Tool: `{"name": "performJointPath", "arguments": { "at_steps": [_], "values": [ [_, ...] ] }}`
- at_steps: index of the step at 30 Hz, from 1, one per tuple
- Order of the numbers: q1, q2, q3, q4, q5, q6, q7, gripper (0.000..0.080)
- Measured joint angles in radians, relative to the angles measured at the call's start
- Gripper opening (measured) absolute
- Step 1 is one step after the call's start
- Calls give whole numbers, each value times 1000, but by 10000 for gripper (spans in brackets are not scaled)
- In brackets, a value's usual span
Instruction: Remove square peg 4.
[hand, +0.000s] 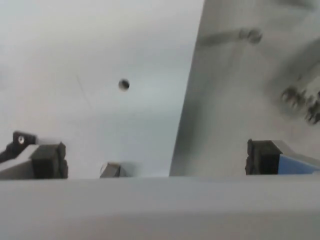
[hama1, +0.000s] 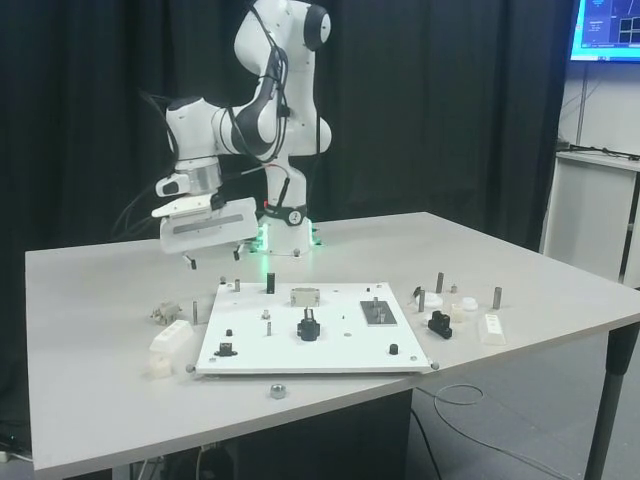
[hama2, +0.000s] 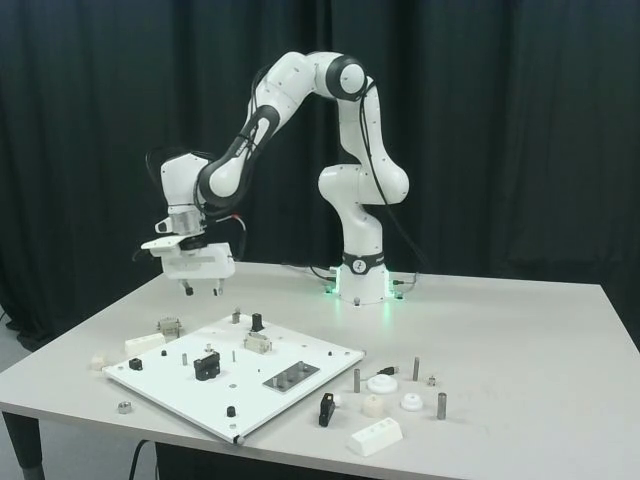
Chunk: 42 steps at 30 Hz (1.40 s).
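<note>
Closest to the wrist camera, the gripper (hand: 155, 160) hung with its black fingertips (hand: 47, 161) far apart and nothing between them. Below it lay the grey table (hama1: 90, 300), and the white arm (hama1: 265, 110) reached from its base toward the table's back left, as the first room view showed it. A white board (hama1: 330, 345) lay flat near the front edge, well below the gripper (hama1: 213, 258). On a screen (hama1: 607, 28) in the room's corner the writing was too small to read. No readable number marked the pegs, so square peg 4 could not be told for certain; a black upright peg (hama1: 270, 283) stood in the board's back edge, nearest the gripper and untouched. White blocks (hama1: 170, 345) lay beside the board on one side, grey pins (hama1: 439, 283) stood on the other, and a small nut (hama1: 277, 391) lay in front.
</note>
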Motion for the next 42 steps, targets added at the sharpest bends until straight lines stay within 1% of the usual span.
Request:
{"name": "performJointPath", "arguments": {
  "at_steps": [7, 12, 17, 21, 23, 28, 36, 39, 42],
  "values": [
    [28, -17, 1, -31, -89, -4, 116, 800],
    [56, -17, 1, -33, -146, -30, 204, 800],
    [81, -15, 1, -33, -192, -47, 281, 800],
    [91, -13, 1, -33, -221, -59, 329, 800],
    [92, -12, 1, -33, -228, -61, 345, 800],
    [90, -9, -3, -37, -230, -61, 370, 800],
    [89, -6, -20, -56, -228, -58, 409, 800],
    [89, -5, -22, -63, -224, -56, 411, 800],
    [89, -5, -22, -75, -207, -45, 416, 800]
  ]
}}
